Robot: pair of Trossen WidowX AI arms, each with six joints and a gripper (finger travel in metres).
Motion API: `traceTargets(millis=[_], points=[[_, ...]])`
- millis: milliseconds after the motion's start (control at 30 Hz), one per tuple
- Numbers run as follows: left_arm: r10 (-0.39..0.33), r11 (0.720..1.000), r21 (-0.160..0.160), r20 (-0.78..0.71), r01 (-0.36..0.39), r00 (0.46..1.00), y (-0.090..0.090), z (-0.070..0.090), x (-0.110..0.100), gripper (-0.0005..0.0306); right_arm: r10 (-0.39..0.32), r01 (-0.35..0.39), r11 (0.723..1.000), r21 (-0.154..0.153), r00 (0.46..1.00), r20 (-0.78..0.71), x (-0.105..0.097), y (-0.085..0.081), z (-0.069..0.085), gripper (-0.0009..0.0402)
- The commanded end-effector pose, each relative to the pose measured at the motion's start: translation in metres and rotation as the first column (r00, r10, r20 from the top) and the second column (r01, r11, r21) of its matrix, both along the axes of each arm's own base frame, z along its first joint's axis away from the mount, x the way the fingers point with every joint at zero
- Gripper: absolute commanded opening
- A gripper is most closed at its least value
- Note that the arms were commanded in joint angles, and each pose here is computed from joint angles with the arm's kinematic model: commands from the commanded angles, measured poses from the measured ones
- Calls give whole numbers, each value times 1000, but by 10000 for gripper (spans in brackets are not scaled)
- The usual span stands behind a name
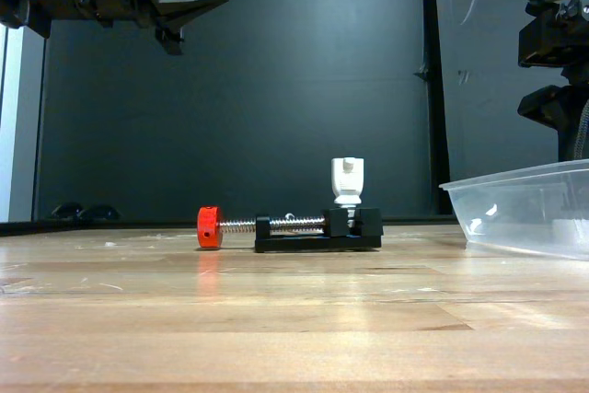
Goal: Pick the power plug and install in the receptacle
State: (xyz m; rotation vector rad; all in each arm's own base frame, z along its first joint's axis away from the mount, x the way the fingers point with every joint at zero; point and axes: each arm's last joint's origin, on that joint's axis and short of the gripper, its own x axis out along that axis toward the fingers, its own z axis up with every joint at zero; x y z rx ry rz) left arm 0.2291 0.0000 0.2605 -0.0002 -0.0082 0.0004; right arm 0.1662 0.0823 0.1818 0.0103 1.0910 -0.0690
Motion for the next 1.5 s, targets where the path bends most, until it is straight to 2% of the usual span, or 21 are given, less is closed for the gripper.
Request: traceTargets(millis=[33, 467, 1000, 1233, 1500], points=[[0, 1000, 0, 0, 0, 1000, 0, 0, 0, 0, 0, 0, 1000, -1, 1000, 0, 0, 0, 0, 93], [0, 1000, 0, 0, 0, 1000, 0, 0, 0, 0, -1, 1, 1000, 1, 1000, 4, 0, 0, 1, -2], [0, 1000, 0, 0, 0, 1000, 0, 0, 0, 0, 10, -10, 1000, -1, 1000, 11, -1, -1, 5, 0], [0, 1000, 0, 0, 0, 1000, 0, 0, 0, 0, 22, -22, 1000, -9, 1000, 7, -2, -1, 20, 0], [0, 1000, 0, 0, 0, 1000, 0, 0, 0, 0, 32, -32, 999, -18, 999, 0, -2, -1, 50, 0]])
